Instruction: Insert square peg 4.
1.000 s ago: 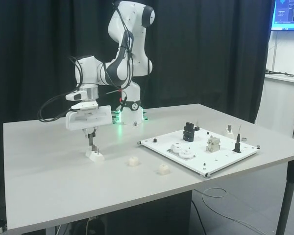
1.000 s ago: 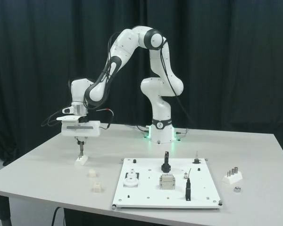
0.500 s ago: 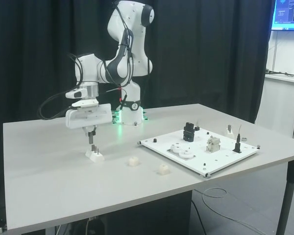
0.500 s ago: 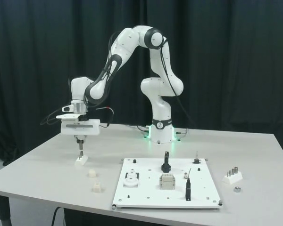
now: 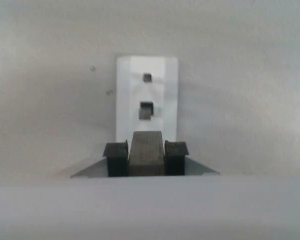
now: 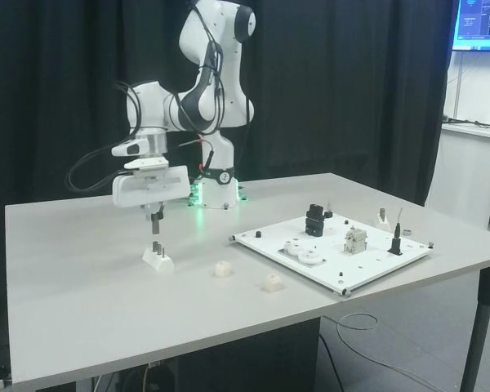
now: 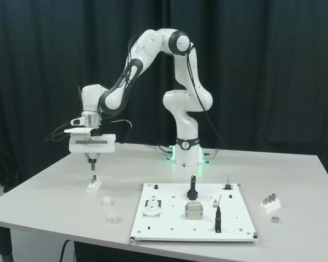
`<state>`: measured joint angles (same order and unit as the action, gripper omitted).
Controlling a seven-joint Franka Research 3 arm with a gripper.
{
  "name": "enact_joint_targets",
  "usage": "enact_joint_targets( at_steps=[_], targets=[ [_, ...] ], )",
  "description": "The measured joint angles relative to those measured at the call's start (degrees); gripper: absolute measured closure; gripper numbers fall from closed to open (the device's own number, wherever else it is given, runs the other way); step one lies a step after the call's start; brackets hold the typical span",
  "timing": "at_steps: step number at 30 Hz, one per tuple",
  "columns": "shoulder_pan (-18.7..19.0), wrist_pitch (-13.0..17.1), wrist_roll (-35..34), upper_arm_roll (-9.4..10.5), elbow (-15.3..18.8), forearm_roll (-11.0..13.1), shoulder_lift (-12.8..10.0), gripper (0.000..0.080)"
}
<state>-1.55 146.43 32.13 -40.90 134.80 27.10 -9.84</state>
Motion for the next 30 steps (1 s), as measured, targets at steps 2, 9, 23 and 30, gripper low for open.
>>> enact_joint_targets(
  at_steps=[2, 9, 23, 30],
  targets=[
    [0.41, -0.93, -0.13, 0.01, -0.40, -0.30, 0.55, 0.0652],
    [2.39, -4.62, -2.46, 0.30, -2.08, -1.80, 2.60, 0.0652],
    [8.44, -10.59, -9.64, 3.55, -5.84, -5.40, 6.45, 0.0652],
    [11.30, -11.47, -13.51, 7.43, -7.22, -7.04, 8.02, 0.0652]
  ],
)
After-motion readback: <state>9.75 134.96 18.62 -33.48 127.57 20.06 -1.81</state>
